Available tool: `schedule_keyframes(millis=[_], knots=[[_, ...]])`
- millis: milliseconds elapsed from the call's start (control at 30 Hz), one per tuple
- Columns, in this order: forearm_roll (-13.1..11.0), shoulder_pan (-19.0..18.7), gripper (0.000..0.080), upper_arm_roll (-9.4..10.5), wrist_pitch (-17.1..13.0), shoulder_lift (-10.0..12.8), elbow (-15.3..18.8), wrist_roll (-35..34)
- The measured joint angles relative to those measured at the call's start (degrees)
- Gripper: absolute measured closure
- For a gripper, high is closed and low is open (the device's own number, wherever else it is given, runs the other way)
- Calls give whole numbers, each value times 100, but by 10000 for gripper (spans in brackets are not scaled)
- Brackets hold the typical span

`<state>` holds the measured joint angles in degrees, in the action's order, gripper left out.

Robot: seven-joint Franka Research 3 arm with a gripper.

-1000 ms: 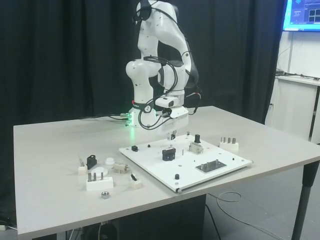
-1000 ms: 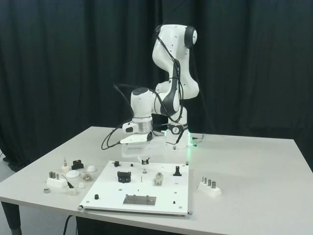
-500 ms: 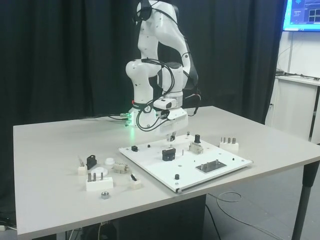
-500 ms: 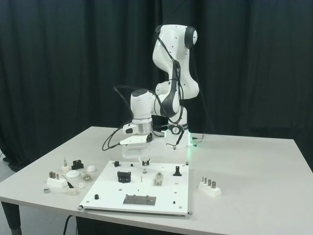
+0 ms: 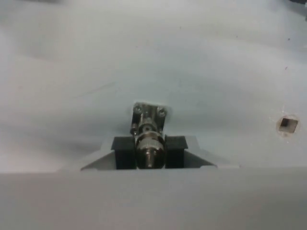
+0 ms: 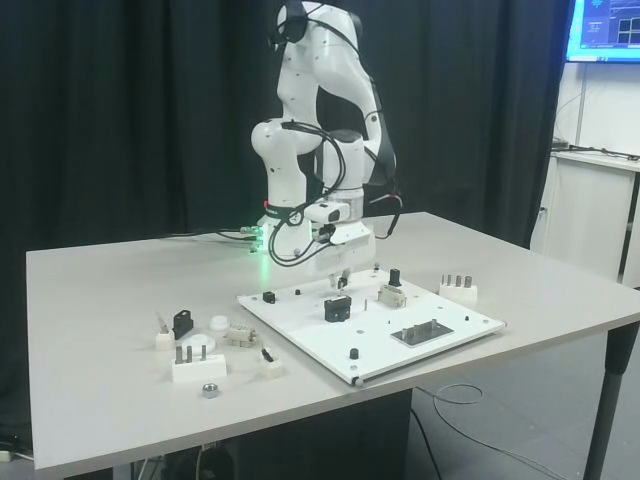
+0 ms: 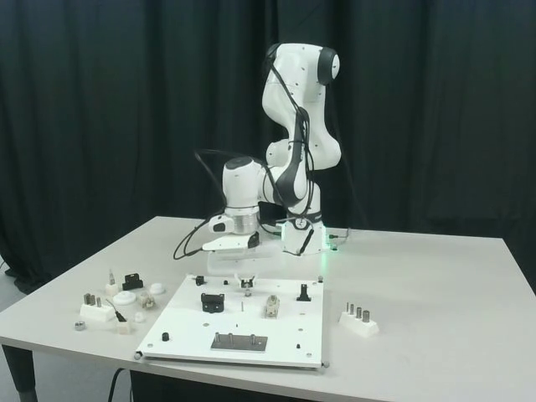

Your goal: Insert BNC.

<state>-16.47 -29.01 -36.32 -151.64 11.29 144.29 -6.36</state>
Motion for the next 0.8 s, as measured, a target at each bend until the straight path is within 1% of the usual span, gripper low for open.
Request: schedule_keyframes(millis=[233, 800], knots=[[-8, 0, 676, 40, -39, 57, 0, -1], [-11, 0, 676, 69, -63, 61, 0, -5]])
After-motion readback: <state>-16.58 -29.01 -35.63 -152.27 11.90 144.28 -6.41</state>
